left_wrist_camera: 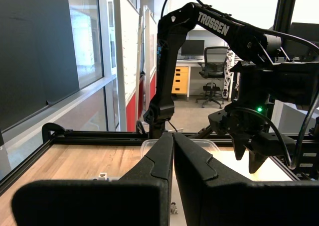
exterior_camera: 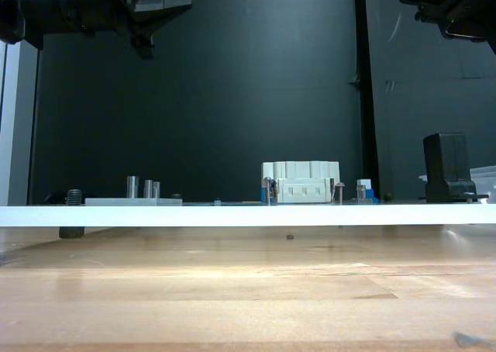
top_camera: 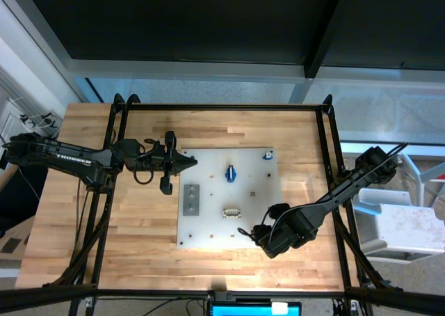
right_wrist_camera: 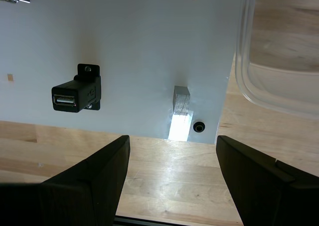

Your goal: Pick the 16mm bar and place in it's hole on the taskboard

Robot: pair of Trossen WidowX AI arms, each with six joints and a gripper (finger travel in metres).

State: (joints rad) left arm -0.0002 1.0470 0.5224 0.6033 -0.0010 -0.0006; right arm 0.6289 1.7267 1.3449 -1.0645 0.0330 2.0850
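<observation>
A short silver bar [right_wrist_camera: 182, 97], taken to be the 16mm bar, sits on the white taskboard [right_wrist_camera: 139, 32] close to its edge. I cannot tell whether it stands in a seat or lies free. My right gripper [right_wrist_camera: 172, 139] hovers above it, open and holding nothing, with the bar ahead of the gap between the fingers [right_wrist_camera: 99, 171]. From overhead, the right gripper [top_camera: 259, 234] hangs over the board's near right corner and hides the bar. My left gripper [top_camera: 186, 161] is shut and empty, raised over the board's far left corner [left_wrist_camera: 172, 156].
On the board stand a black USB socket [right_wrist_camera: 77, 94], a grey block [top_camera: 190, 199] with short pins [exterior_camera: 132, 187], a white connector [exterior_camera: 301, 183] and a blue part [top_camera: 231, 172]. A clear plastic tub [right_wrist_camera: 279, 61] lies beside the board's edge.
</observation>
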